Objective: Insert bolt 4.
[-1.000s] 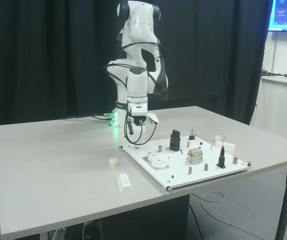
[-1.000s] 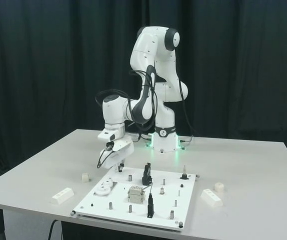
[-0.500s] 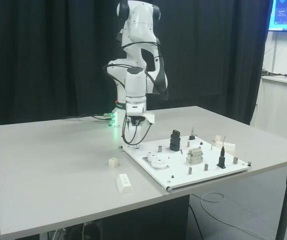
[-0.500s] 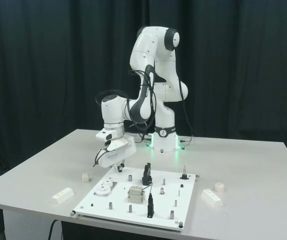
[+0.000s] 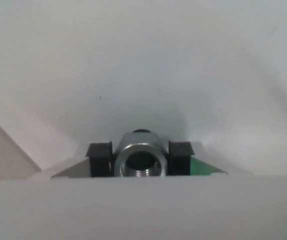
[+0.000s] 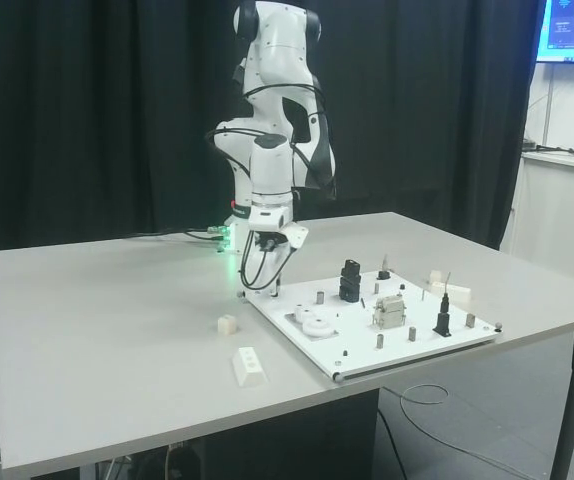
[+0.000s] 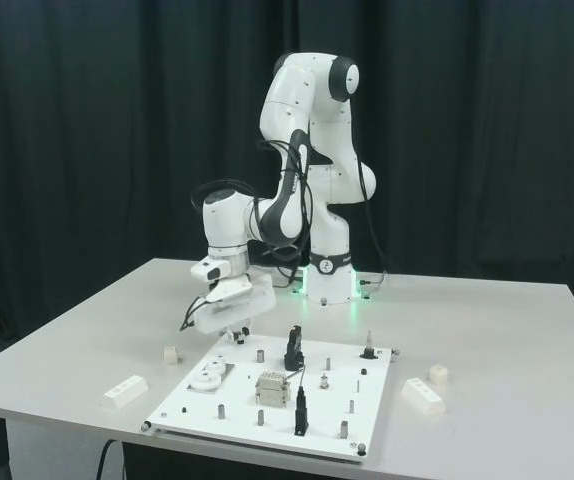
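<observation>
Two black fingertips [image 5: 99, 159] of the jaws pinch the bolt [image 5: 140, 160], one pad on each side. The bolt sits squarely between them, above the white board [image 6: 367, 335] on the grey surface [image 6: 107, 330].

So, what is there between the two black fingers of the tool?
A grey metal bolt sits there, touching both fingers of the tool. The wrist view shows this.

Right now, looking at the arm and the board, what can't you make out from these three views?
- Wrist view: the bolt between the gripper fingers shows only its hollow end; its length is hidden behind it.
- Both room views: the target hole on the white board is too small to pick out.
- Second room view: the fingertips are hidden by the gripper's white housing.
</observation>
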Motion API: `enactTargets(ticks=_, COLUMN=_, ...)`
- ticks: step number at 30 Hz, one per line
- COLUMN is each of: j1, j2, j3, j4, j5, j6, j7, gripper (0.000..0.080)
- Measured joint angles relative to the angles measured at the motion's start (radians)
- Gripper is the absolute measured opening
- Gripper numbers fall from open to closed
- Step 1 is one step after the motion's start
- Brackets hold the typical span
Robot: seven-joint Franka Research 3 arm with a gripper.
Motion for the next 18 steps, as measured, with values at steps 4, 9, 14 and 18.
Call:
enactTargets(ticks=4, j1=0.0, j2=0.0, j3=0.0, j4=0.0, j5=0.0, j6=0.0, j7=0.044, gripper=0.0237)
enactTargets(ticks=9, j1=0.0, j2=0.0, j3=0.0, j4=0.0, j5=0.0, j6=0.0, j7=0.106, gripper=0.0237)
enactTargets(ticks=14, j1=0.0, j2=0.0, j3=0.0, j4=0.0, j5=0.0, j6=0.0, j7=0.179, gripper=0.0237)
enactTargets(ticks=18, j1=0.001, j2=0.0, j3=0.0, j4=0.0, j5=0.0, j6=0.0, j7=0.239, gripper=0.0237)
